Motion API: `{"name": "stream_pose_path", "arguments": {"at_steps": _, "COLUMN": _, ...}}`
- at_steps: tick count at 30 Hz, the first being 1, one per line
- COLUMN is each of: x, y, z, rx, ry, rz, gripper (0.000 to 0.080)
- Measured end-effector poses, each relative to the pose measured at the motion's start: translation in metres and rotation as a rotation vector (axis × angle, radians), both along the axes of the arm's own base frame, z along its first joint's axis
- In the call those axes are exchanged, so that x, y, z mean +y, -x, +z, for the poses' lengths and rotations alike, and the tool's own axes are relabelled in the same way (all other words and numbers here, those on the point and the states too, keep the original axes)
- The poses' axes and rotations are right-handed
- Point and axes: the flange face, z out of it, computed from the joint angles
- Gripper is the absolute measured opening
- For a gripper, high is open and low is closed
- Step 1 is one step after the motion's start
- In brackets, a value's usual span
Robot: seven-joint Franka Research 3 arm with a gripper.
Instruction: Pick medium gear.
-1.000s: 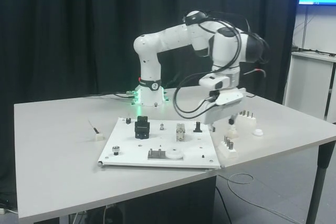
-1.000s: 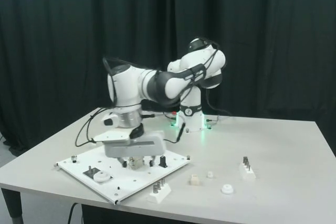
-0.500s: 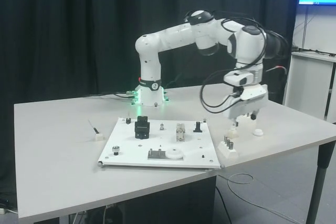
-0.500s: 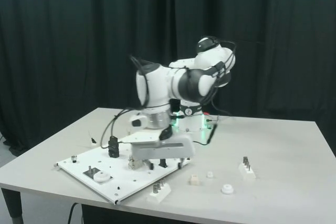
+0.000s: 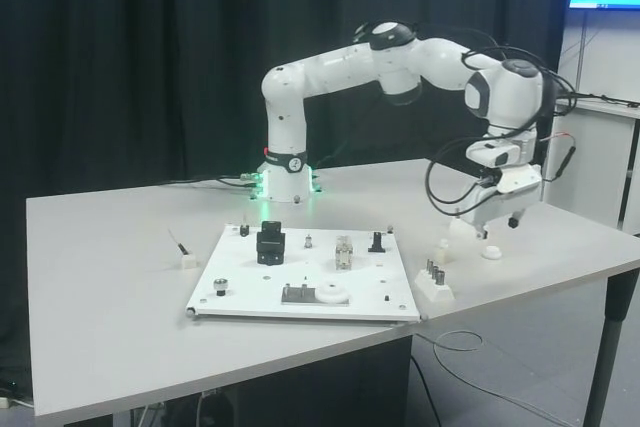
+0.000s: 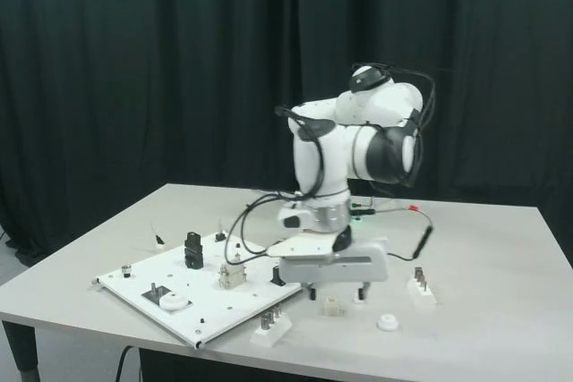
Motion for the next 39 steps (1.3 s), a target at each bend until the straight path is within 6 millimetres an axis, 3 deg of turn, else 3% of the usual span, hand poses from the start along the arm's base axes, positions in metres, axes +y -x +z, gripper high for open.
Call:
{"name": "stream_pose_path", "arguments": {"at_steps": 15, "x": 0.057, "y": 0.023, "z": -0.034, "rx": 0.045, "ry": 0.079, "rz": 0.000, "gripper": 0.0800}}
{"name": "stream_pose_path", "arguments": {"at_steps": 29, "x": 0.082, "y": 0.055, "z": -0.067, "rx": 0.071, "ry": 0.101, "rz": -0.009, "gripper": 0.0800}}
{"name": "stream_pose_path", "arguments": {"at_steps": 39, "x": 0.099, "y": 0.072, "z": -0.075, "rx": 0.042, "ry": 0.125, "rz": -0.020, "gripper": 0.0800}}
